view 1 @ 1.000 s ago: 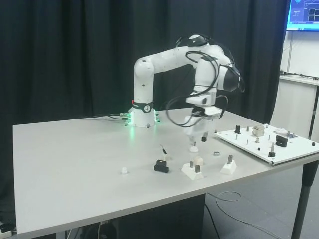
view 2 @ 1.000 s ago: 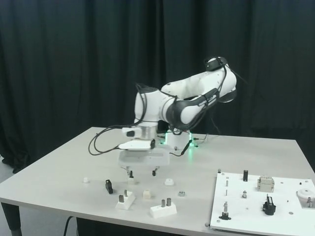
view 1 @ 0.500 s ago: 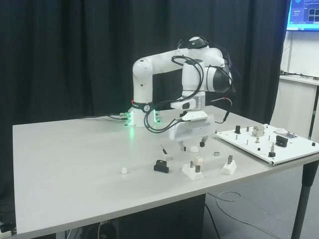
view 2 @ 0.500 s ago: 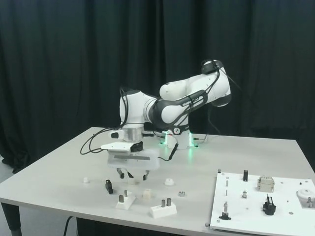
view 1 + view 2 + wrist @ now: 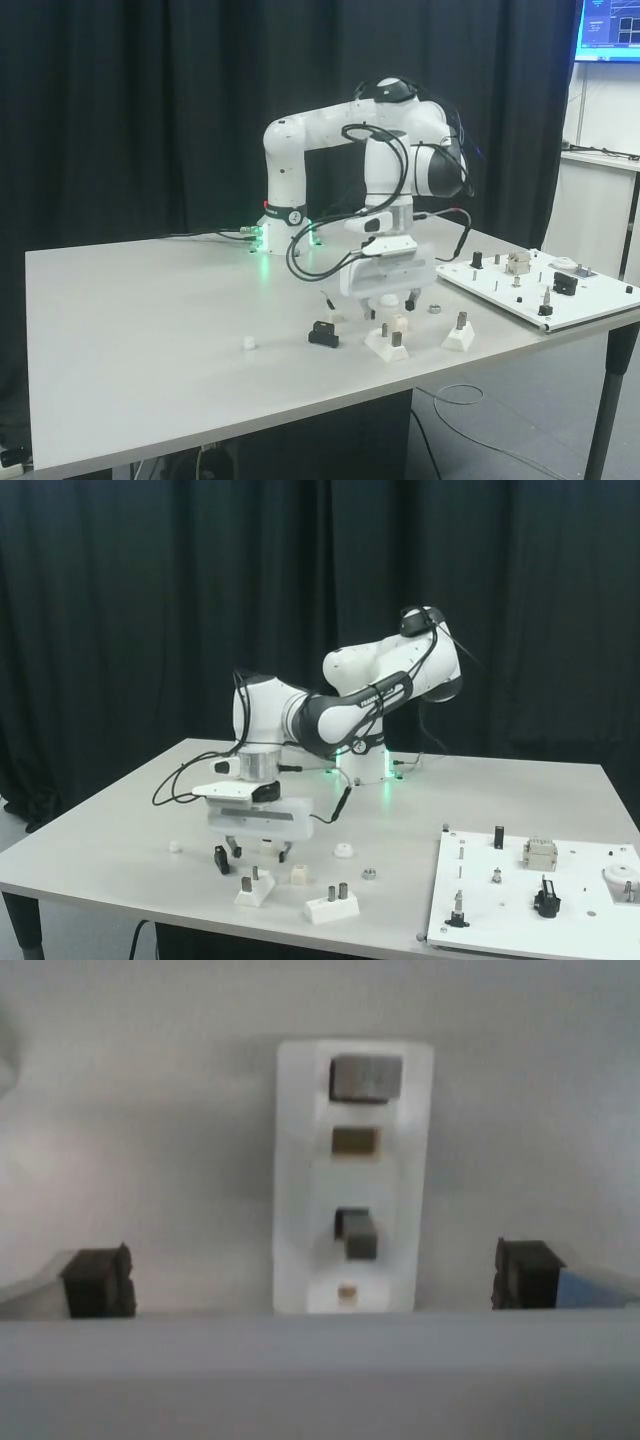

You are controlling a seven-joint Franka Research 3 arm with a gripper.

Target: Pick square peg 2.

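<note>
Wrist view shows we've swung across and come down over the white holder block point(image 5: 352, 1175) in the last second. It now sits between our fingertips point(image 5: 98, 1282), spread wide and gripping nothing. Gripper point(image 5: 256, 848) hangs just above that block. Two pegs stand in it; the smaller dark one point(image 5: 357, 1234), nearer the gripper than the bigger grey peg point(image 5: 366, 1077), is probably square peg 2. Looks like we just need to descend and close.
</note>
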